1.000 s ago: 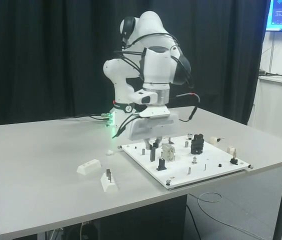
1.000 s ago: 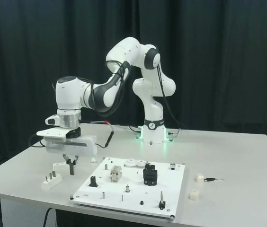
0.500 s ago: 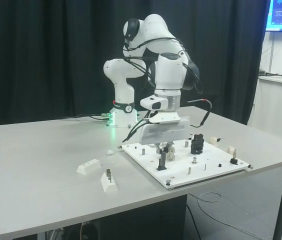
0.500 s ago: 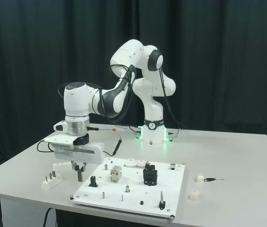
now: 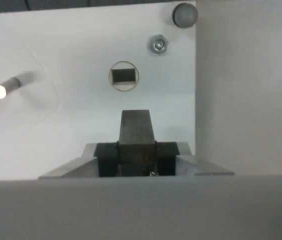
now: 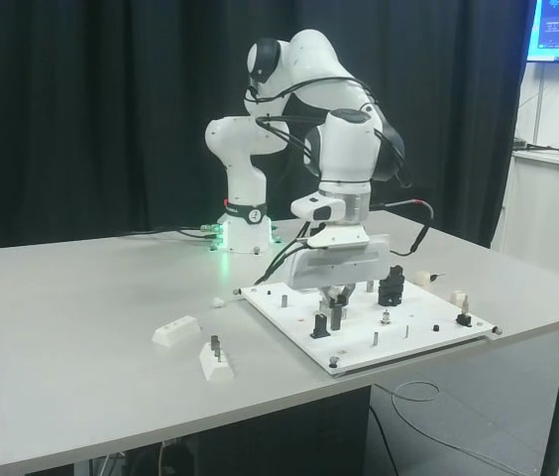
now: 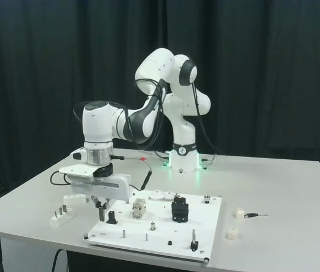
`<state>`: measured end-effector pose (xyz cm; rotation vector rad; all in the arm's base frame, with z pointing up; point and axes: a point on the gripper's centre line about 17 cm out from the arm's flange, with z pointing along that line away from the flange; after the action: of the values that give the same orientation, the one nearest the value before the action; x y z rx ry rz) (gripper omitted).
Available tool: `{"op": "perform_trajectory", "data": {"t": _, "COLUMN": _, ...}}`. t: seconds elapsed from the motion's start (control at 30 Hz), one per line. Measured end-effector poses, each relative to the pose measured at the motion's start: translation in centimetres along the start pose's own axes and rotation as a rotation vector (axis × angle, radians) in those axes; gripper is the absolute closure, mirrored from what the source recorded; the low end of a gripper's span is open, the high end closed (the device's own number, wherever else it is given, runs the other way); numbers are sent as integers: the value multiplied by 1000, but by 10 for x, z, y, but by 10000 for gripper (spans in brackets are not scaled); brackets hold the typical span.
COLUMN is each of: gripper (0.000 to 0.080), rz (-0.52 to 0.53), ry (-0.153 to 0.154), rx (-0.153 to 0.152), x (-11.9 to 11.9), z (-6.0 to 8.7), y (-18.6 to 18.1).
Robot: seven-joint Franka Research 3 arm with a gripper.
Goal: Insert square peg 4.
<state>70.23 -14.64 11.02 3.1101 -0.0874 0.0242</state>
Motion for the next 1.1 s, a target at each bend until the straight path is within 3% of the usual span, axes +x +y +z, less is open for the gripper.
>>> {"op": "perform_trajectory", "data": {"t": 1.1, "gripper": 654, "rz": 51, "ry": 7, "rx": -6, "x": 5, "z": 23, "y": -12}}
